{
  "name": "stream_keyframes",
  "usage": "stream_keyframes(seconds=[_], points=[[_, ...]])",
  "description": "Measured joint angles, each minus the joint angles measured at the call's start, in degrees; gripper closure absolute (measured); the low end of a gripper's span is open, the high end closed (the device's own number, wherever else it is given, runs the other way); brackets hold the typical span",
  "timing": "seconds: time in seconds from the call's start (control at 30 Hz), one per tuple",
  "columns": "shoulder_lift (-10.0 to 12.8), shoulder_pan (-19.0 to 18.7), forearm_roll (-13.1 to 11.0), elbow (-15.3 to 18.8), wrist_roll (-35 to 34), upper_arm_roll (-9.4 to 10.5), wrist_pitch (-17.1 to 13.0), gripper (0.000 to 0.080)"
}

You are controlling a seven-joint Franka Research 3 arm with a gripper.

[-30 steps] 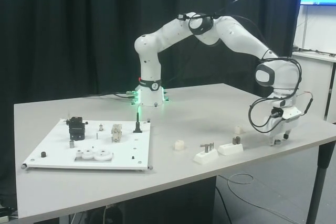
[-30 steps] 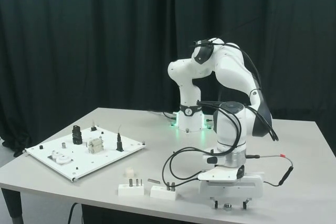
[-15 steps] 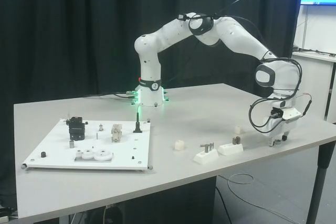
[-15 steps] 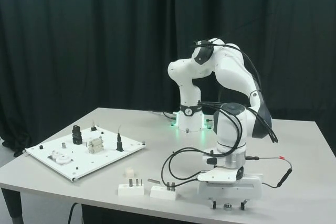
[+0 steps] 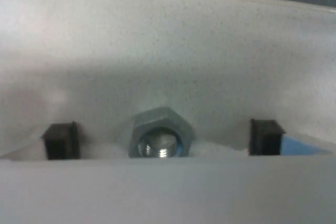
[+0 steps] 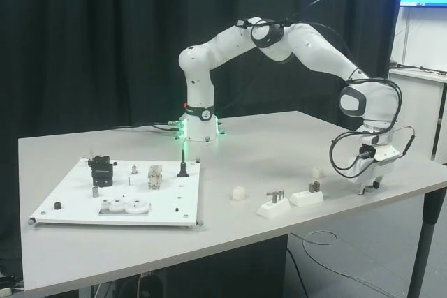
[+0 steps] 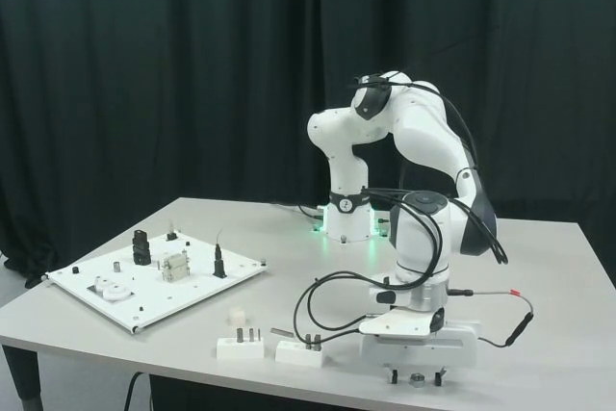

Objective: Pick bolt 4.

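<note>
My gripper (image 5: 163,142) spread wide, low over the bench (image 5: 168,51), grey hex nut (image 5: 160,134) lying between its fingers (image 5: 61,140)

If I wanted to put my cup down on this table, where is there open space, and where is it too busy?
The table shows a bare stretch behind the white board, another between that board and the arm's base, and another at the far right corner in the second room view. It is crowded along the front edge: small white blocks, the hand, and a nut.
</note>
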State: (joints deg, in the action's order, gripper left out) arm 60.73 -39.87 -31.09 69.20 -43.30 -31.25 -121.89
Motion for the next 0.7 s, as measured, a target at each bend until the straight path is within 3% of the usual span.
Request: stream_keyframes(seconds=[0.03,0.33,0.37,0.5,0.53,0.7], points=[[0.02,0.05,0.00,-0.05,-0.08,0.01,0.05,0.0114],[0.28,0.44,0.00,-0.69,-0.08,0.07,0.76,0.0114],[0.31,0.46,0.00,-0.74,-0.09,0.08,0.80,0.0490],[0.36,0.54,-0.01,-0.90,-0.26,0.13,0.86,0.0490],[0.36,0.55,-0.02,-0.92,-0.27,0.14,0.87,0.0574],[0.38,0.59,-0.03,-1.02,-0.28,0.20,0.99,0.0574]])
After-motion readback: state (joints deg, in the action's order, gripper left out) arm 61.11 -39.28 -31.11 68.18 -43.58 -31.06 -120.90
